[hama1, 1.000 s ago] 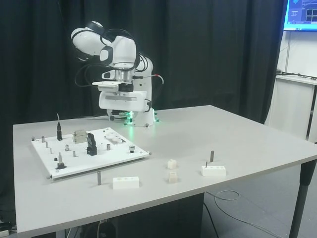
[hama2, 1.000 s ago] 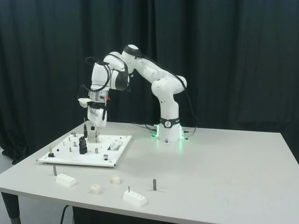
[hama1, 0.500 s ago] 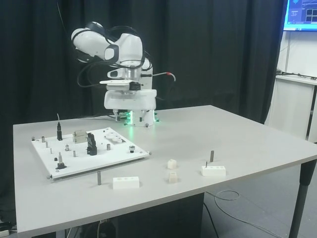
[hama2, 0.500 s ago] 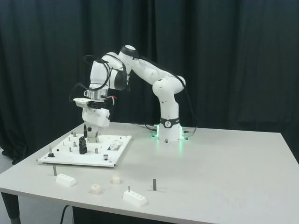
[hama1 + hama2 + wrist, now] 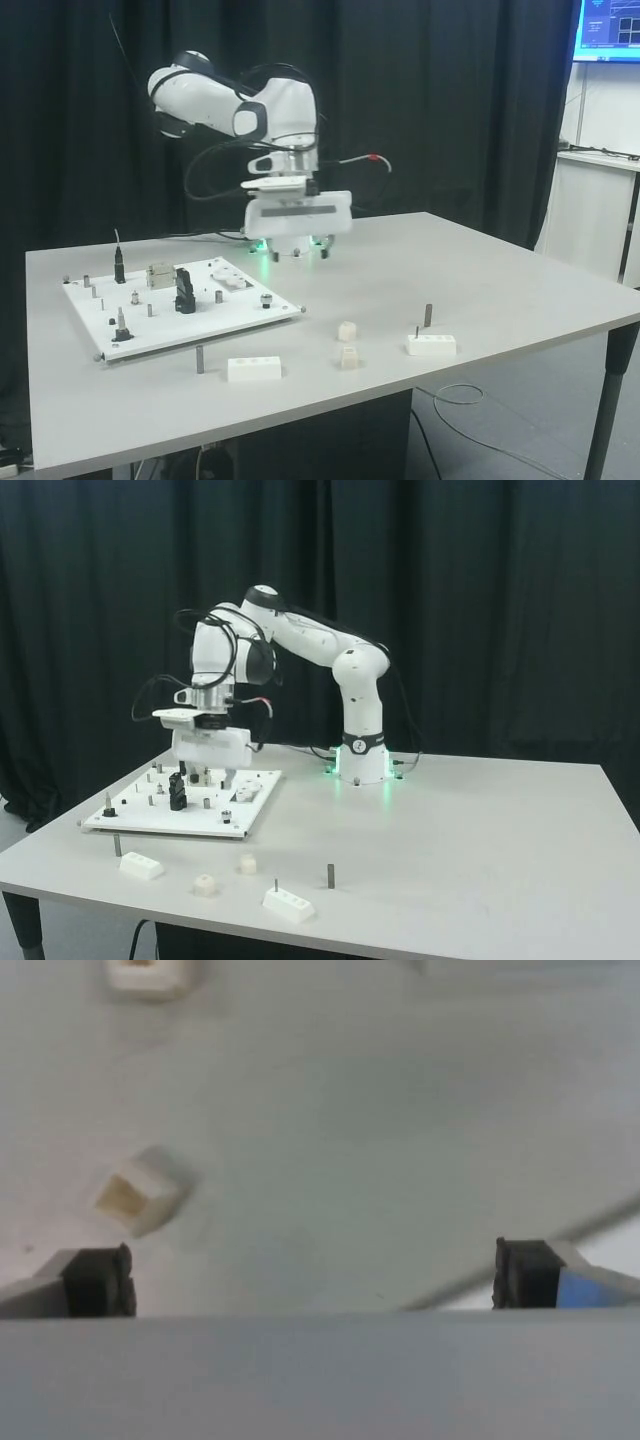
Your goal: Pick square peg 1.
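Note:
Two short grey pegs stand upright on the table: one [image 5: 200, 357] in front of the white board, one [image 5: 428, 315] further right; in the second room view they are the left peg [image 5: 117, 844] and the right peg [image 5: 329, 876]. I cannot tell which is square peg 1. My gripper [image 5: 298, 254] hangs open and empty above the board's right edge, well above both pegs. In the wrist view the black fingertips [image 5: 98, 1280] stand wide apart around my gripper [image 5: 311, 1276], over bare table. No peg shows there, only two small white cubes [image 5: 140, 1192].
The white board [image 5: 240, 318] carries black and grey fixtures. A white holed block [image 5: 254, 368], two small cubes [image 5: 346, 330] and a white block with a thin pin [image 5: 431, 345] lie near the front edge. The arm's base [image 5: 362, 760] stands behind, lit green.
The arm has swung from over the board's back towards its right edge, and the hand has turned. The fingers have stayed open and empty.

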Tool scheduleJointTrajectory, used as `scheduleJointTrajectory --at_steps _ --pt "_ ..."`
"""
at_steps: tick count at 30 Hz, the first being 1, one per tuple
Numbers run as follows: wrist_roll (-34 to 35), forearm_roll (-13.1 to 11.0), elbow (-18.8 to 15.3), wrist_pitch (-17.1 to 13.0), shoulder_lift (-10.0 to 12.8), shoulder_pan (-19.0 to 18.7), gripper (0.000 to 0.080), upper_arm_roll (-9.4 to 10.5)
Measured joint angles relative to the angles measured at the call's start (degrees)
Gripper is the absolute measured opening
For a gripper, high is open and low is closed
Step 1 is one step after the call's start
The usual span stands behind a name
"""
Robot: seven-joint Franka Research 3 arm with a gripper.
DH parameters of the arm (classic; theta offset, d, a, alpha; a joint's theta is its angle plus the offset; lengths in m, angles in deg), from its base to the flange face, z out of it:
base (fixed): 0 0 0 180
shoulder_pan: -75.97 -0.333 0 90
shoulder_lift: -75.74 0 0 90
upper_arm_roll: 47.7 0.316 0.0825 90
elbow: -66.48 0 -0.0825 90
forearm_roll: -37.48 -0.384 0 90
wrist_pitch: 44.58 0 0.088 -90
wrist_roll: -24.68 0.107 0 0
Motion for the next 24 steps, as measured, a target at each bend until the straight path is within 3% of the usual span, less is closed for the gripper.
scheduleJointTrajectory --at_steps 24 --pt "-4.39 -1.06 6.88 -0.31 -0.08 -18.95 0.08 -5.61"
